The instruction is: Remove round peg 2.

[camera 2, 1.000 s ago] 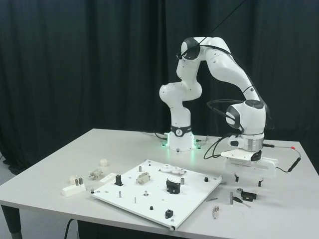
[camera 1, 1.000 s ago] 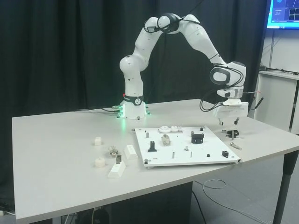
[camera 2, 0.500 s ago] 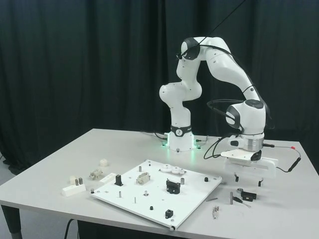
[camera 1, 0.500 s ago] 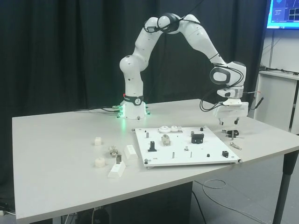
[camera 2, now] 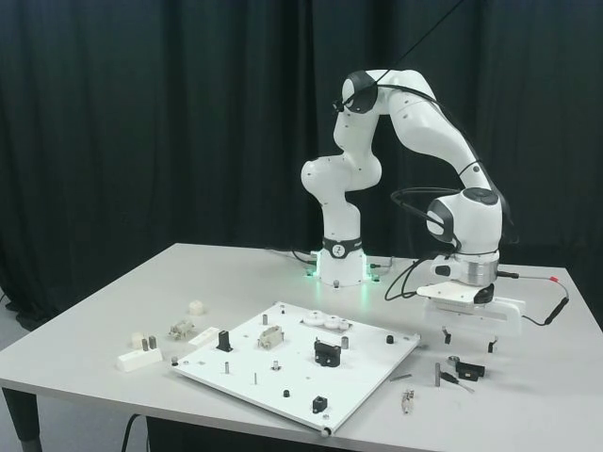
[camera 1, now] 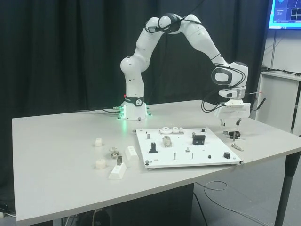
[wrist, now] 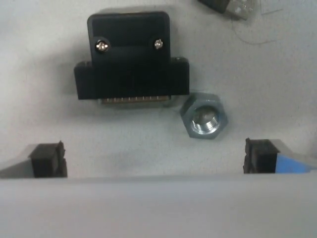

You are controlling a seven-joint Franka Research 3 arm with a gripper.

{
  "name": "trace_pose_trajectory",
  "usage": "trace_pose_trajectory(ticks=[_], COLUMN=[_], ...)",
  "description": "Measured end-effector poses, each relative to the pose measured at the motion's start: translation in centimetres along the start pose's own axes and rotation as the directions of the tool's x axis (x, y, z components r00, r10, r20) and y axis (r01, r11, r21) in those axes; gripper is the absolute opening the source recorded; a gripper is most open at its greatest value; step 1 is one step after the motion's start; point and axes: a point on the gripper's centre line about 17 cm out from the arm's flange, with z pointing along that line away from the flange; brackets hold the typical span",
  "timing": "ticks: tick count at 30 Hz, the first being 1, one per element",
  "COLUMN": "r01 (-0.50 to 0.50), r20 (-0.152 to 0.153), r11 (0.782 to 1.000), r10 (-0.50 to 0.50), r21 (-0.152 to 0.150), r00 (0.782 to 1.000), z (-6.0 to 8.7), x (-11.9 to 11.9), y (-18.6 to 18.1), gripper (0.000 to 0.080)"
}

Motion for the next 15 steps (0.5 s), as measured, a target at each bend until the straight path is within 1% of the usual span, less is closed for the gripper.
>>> trace_pose_trajectory(ticks=[15], r01=[-0.003], r20=[0.001], r11=[1.0], r10=[0.003], r21=[-0.005], r00=[1.0], z=[-0.23], x=[0.25], y=[0.14], gripper=[0.08])
